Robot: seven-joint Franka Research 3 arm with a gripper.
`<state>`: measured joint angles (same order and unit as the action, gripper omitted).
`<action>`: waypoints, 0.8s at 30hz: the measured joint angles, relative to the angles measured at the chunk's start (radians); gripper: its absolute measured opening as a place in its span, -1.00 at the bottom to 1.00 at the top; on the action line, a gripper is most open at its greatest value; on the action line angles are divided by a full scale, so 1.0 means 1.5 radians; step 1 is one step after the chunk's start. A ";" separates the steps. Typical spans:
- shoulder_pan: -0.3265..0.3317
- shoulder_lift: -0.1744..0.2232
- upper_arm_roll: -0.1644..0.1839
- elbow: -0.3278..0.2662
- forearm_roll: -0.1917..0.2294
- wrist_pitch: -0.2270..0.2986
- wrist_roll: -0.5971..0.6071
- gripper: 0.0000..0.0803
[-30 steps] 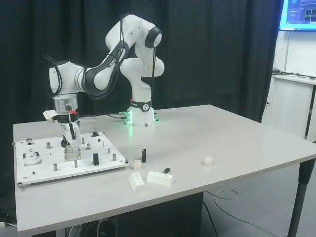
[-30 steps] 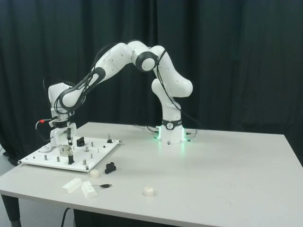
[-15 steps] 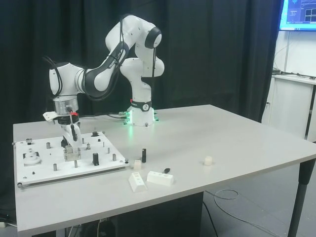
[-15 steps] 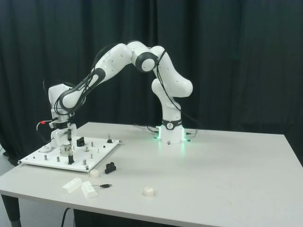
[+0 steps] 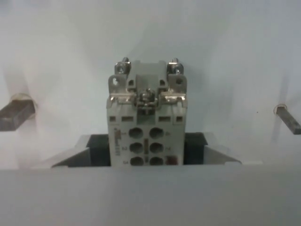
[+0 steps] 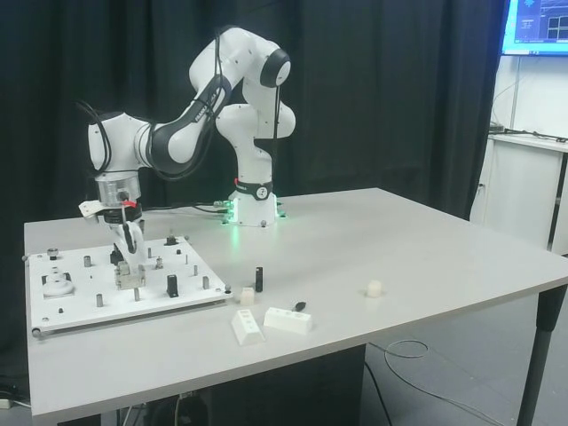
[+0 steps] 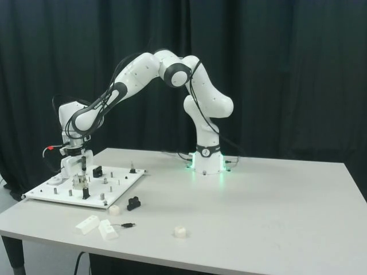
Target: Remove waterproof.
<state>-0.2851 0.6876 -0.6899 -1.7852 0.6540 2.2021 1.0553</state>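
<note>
Waterproof connector sits dead centre under the wrist camera, a grey block with two screw heads on top, a metal clip across its face and rows of round pin holes below. It stands upright in a black-lined seat on the white board, roughly mid-board, and that board lies at the table's left end as the first room view shows it.

The gripper hangs right over the connector, wrist pointing almost straight down, arm stretched out long from its base with the green light. That makes sense: the part looks plugged in from above, so I judge a straight vertical pull is the way out, and the tool is lined up on that axis. Whether the gripper is apart, together or already clamped on the block, I cannot tell from any of the three views.

The upright pegs around it, including the black peg just beside it, crowd the seat, another reason to come in from overhead and not from the side.

Against half a second ago, the change is small. The wrist has nudged a little and the gripper leans a touch more over the connector. The connector itself has not moved from its seat. The loose white blocks near the table's front edge and the small white piece farther right lie exactly as they did.

My read: lined up, extraction not yet done.
</note>
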 joint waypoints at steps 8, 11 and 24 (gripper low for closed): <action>0.000 0.000 0.000 0.001 0.001 0.000 0.008 -0.21; 0.000 0.000 0.000 0.001 0.001 0.000 0.009 -0.21; 0.001 0.000 0.000 0.002 0.001 0.000 0.014 -0.22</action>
<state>-0.2843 0.6876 -0.6906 -1.7826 0.6554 2.2018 1.0757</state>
